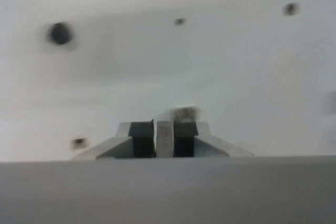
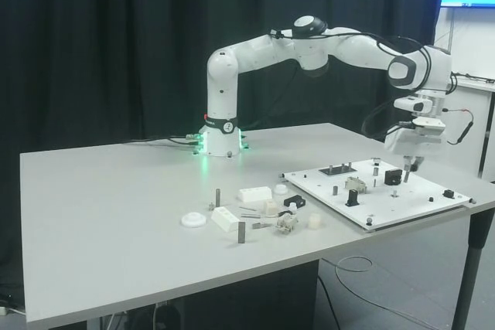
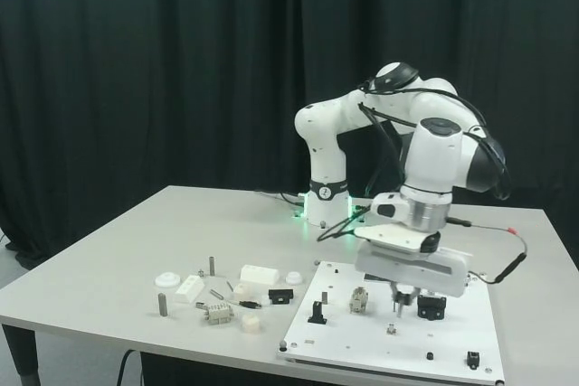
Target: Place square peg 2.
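Note:
My gripper is shut on a slim grey square peg, which stands upright between the black pads. In the room views the gripper hangs just above the white assembly board, over its far right part. The peg's lower end pokes out below the fingers, a short way above the board. The wrist view shows the white board close underneath, with a dark round hole and smaller holes around it.
On the board stand a black block, a black bracket, a small connector and short pins. Loose white blocks, white discs and grey pegs lie on the grey table beside the board.

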Robot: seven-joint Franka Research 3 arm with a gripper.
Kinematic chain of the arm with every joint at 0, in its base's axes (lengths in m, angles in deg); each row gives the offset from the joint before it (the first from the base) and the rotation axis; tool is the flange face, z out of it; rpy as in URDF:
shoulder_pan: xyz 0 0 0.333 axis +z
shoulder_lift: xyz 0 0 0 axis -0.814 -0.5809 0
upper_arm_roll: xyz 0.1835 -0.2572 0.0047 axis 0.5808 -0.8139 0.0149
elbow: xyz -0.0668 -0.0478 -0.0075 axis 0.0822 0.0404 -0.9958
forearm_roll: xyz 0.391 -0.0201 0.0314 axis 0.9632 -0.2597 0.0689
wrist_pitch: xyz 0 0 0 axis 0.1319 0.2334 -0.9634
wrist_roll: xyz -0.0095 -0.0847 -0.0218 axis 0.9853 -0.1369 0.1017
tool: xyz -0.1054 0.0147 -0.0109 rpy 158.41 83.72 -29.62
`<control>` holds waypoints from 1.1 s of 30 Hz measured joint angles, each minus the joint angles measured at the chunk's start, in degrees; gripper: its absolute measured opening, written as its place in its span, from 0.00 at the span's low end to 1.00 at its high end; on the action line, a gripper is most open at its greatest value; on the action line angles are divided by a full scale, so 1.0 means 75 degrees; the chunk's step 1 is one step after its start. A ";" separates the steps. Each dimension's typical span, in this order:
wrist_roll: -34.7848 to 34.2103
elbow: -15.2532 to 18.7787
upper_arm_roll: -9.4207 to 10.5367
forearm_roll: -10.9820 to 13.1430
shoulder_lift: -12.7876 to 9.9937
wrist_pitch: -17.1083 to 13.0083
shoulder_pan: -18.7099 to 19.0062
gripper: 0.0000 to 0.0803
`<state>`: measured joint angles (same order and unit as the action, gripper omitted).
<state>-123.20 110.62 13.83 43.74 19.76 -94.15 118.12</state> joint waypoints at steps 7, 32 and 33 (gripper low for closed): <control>0.0321 0.0039 -0.0021 -0.0311 0.0000 0.0118 -0.0294 0.09; 0.2100 0.0871 -0.0812 -0.0332 -0.0061 0.0808 -0.0863 0.09; 0.2183 0.0946 -0.0843 -0.0329 -0.0071 0.0808 -0.0864 0.09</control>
<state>-106.83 117.72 7.50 41.27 19.23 -88.09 111.64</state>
